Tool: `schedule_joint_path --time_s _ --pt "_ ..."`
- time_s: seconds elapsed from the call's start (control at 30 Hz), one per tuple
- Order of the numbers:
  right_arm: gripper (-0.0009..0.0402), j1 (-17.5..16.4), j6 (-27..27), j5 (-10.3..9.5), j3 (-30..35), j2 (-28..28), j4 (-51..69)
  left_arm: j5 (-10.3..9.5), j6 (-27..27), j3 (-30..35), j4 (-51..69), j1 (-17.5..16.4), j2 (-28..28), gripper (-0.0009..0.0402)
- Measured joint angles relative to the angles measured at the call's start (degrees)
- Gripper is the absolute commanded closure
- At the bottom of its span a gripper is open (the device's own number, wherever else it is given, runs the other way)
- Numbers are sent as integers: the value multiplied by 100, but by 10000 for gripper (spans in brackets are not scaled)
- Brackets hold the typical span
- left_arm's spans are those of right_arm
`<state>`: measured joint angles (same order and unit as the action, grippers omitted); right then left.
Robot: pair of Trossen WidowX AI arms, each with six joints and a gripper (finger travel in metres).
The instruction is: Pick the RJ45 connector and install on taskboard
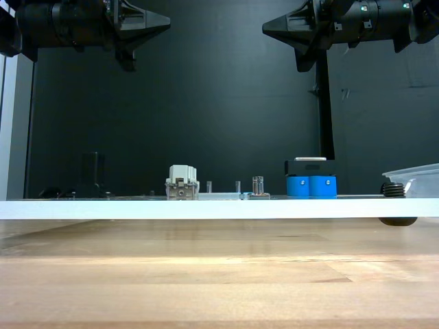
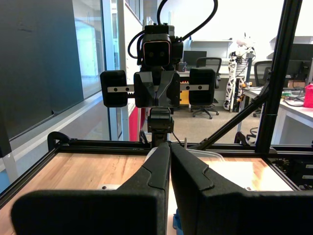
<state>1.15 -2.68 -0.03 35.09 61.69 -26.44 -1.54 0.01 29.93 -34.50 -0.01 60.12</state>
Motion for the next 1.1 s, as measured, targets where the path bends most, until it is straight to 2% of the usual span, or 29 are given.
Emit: schedule_joint_path --time_s 0.7,0.8,0.87,1.1 --pt "393 -2 0 -2 0 -2 0 0 0 2 -2 2 0 393" --pt "393 -2 0 -168 0 -33 37 0 0 2 -2 2 0 393" --pt "393 0 0 -258 44 -111 256 0 0 2 -2 2 0 393" --pt "393 -2 -125 -260 595 -455 2159 0 0 2 -2 2 0 393"
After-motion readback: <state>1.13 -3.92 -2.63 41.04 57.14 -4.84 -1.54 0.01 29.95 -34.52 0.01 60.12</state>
